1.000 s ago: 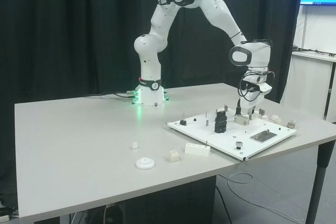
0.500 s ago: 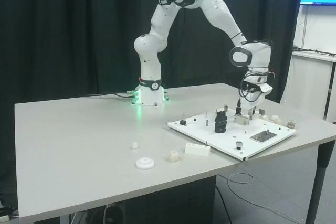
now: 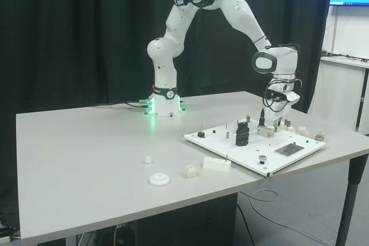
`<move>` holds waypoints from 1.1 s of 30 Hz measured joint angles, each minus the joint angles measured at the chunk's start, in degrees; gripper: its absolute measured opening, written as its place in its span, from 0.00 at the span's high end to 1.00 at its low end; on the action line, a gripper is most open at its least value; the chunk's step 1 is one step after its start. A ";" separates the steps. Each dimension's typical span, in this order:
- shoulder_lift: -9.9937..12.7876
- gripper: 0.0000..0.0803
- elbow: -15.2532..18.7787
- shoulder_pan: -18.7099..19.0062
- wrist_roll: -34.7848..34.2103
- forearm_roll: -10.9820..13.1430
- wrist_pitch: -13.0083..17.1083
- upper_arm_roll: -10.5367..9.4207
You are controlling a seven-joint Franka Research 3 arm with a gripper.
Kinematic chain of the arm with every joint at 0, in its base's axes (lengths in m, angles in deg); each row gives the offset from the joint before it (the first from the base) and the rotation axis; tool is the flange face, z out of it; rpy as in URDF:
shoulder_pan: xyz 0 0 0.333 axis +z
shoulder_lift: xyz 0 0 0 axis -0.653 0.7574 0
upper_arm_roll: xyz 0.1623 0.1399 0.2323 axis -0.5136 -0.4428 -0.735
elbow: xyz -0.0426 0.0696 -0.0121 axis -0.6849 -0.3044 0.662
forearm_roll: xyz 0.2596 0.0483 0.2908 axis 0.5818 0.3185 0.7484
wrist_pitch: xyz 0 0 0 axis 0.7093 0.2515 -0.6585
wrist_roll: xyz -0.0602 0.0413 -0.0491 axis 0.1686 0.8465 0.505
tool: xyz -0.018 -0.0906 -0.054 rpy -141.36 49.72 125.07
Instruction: Insert square peg 3.
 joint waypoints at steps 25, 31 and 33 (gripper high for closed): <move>0.00 0.86 -0.06 -0.01 -6.19 0.15 -0.38 -0.05; 0.02 0.86 -0.05 -0.01 -7.27 0.21 -0.47 -0.08; 0.06 0.86 -0.05 -0.01 -7.27 0.21 -0.47 -0.09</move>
